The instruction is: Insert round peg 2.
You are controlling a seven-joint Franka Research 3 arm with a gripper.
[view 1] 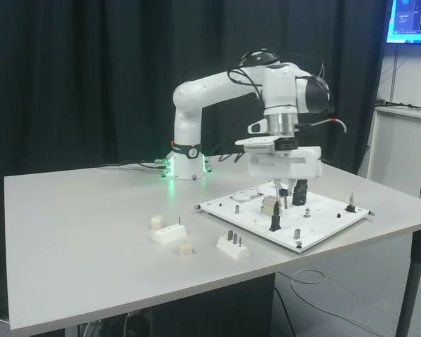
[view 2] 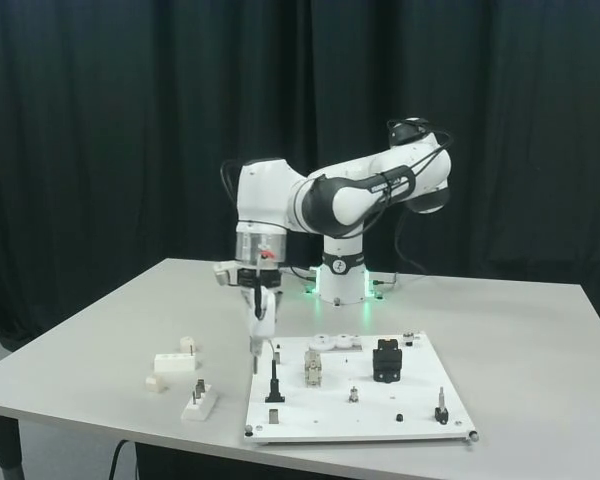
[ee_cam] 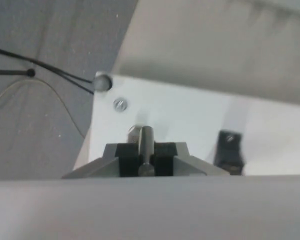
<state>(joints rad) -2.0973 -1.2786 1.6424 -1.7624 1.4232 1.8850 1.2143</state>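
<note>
End effector (ee_cam: 146,162) pinches round peg (ee_cam: 146,147) upright, poised above the white assembly board (view 2: 360,400) near its corner, aligning the peg for vertical insertion.

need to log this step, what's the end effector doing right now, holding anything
End effector: closed on the round peg, held upright over the white board.
</note>
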